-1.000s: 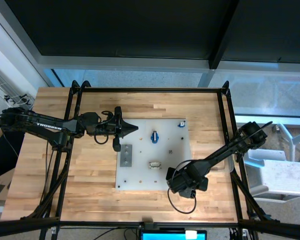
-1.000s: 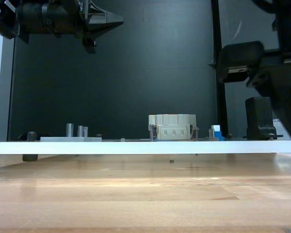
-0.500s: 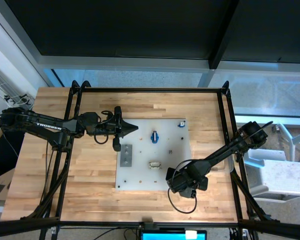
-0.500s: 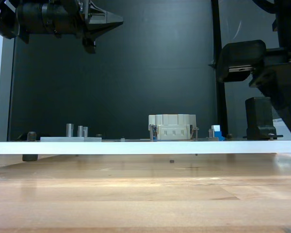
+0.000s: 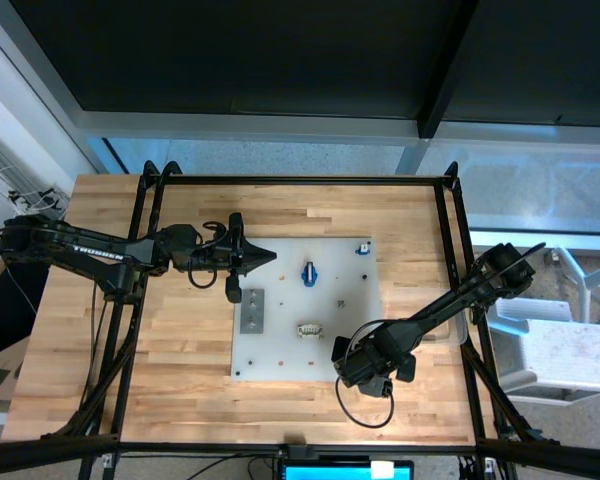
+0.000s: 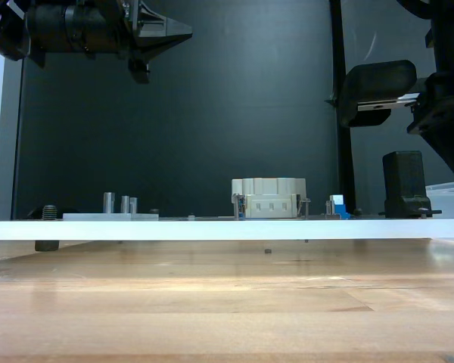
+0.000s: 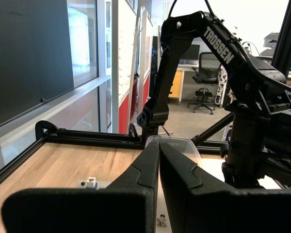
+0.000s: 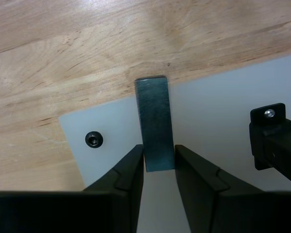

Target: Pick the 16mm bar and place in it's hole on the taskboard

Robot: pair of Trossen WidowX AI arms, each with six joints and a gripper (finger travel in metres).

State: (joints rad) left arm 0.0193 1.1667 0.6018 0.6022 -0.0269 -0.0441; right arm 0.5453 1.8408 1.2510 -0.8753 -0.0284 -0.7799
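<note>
The grey rectangular metal 16mm bar [image 8: 154,121] is pinched in the right gripper [image 8: 158,156] above the near right corner of the white taskboard [image 8: 218,97]. The left gripper [image 7: 158,148], pressed together, is held high over the far left corner.

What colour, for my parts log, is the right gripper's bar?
Dark steel grey bar, best in right wrist view, held by right gripper; left gripper shut, aloft.

Arms matte black, white TROSSEN lettering [image 5: 85,251] on left arm [image 5: 50,243]. Black cable [image 5: 366,424] loops by right pincer [image 8: 158,149]; left pincer [image 7: 158,145] wedge-shaped.
</note>
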